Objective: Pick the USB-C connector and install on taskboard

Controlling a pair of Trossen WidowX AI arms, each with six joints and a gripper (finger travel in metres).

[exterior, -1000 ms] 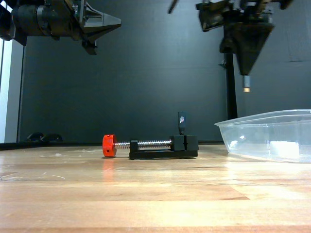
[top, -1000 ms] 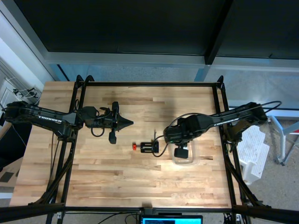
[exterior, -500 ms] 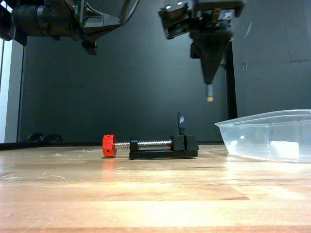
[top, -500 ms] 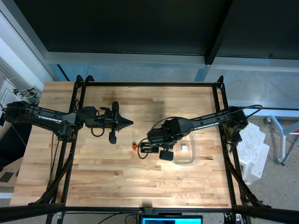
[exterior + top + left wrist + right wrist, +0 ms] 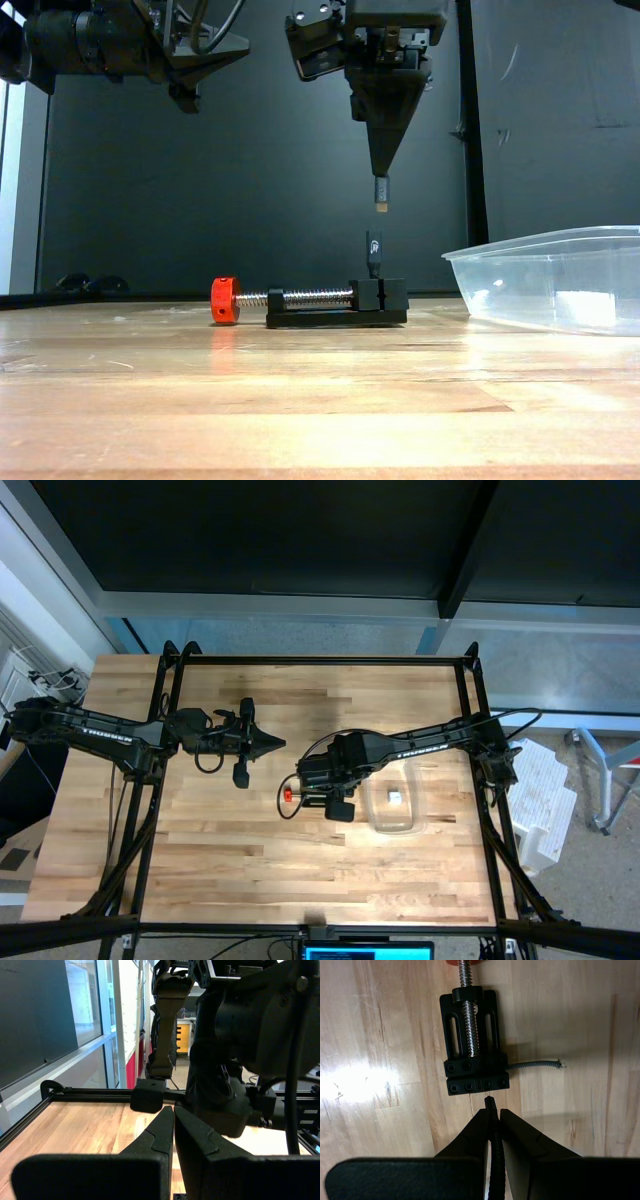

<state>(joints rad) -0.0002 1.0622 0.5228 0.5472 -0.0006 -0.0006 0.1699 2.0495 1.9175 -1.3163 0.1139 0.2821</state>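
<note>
USB-C connector (image 5: 380, 193), a thin dark plug with a pale tip, hangs pinched between the tapered black fingers of the right claw (image 5: 380, 176), which points straight down and is closed on it. In the low view it sits above the taskboard (image 5: 336, 305), apart from it and almost in line with a short dark upright stub (image 5: 373, 252) on the block's end. The taskboard is a small black slotted block lying flat on the pale, streaky wooden tabletop (image 5: 300, 400), with a shiny threaded screw (image 5: 310, 297) running to a round red-orange knob (image 5: 225, 300). From the right wrist, a frayed braided cord (image 5: 535, 1065) trails off the block's side.

Just right of the block stands a clear plastic tray (image 5: 520, 272) with rounded walls, holding a small white piece (image 5: 395, 796). The left claw (image 5: 278, 744) hovers high over the tabletop's left half, well apart from the block, its wedge-shaped fingers pressed together on nothing.
</note>
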